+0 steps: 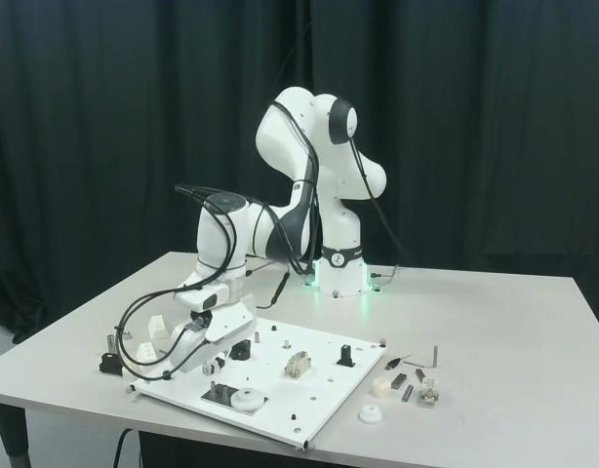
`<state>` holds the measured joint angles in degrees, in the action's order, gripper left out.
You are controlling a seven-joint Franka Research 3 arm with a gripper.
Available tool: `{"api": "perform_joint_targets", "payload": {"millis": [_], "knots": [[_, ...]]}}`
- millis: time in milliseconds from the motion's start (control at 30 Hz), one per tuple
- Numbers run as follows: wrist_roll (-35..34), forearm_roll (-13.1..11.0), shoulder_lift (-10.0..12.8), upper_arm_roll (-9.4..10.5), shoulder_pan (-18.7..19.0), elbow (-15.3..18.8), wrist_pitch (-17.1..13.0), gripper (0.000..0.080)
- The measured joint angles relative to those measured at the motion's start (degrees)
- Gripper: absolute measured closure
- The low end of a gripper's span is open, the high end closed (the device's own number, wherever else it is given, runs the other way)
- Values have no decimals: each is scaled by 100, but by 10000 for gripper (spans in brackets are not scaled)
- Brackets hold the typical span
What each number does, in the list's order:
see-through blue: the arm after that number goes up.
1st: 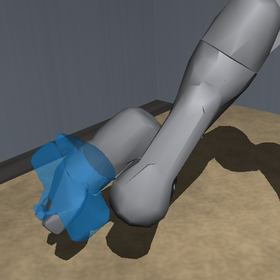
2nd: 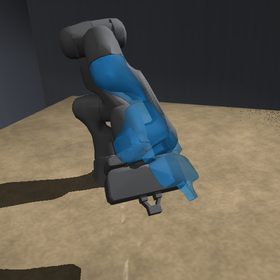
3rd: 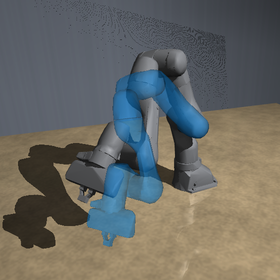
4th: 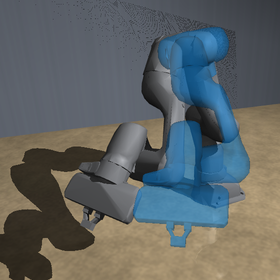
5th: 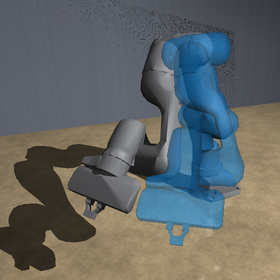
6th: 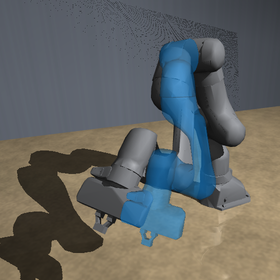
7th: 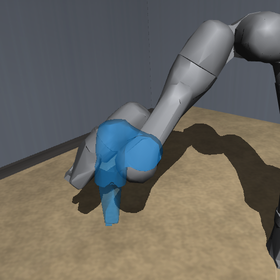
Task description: Place small gear.
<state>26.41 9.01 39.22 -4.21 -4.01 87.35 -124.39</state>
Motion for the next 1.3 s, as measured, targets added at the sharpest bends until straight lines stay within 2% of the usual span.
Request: {"api": "perform_joint_targets", "payload": {"millis": [533, 767, 1000, 1300], "knots": [[0, 1, -7, -33, -2, -34, 16, 609], [25, 69, -7, -109, -2, -67, 6, 609], [204, 201, -7, -333, -8, -137, 5, 609], [611, 298, -7, -744, -126, -207, -13, 609]]}}
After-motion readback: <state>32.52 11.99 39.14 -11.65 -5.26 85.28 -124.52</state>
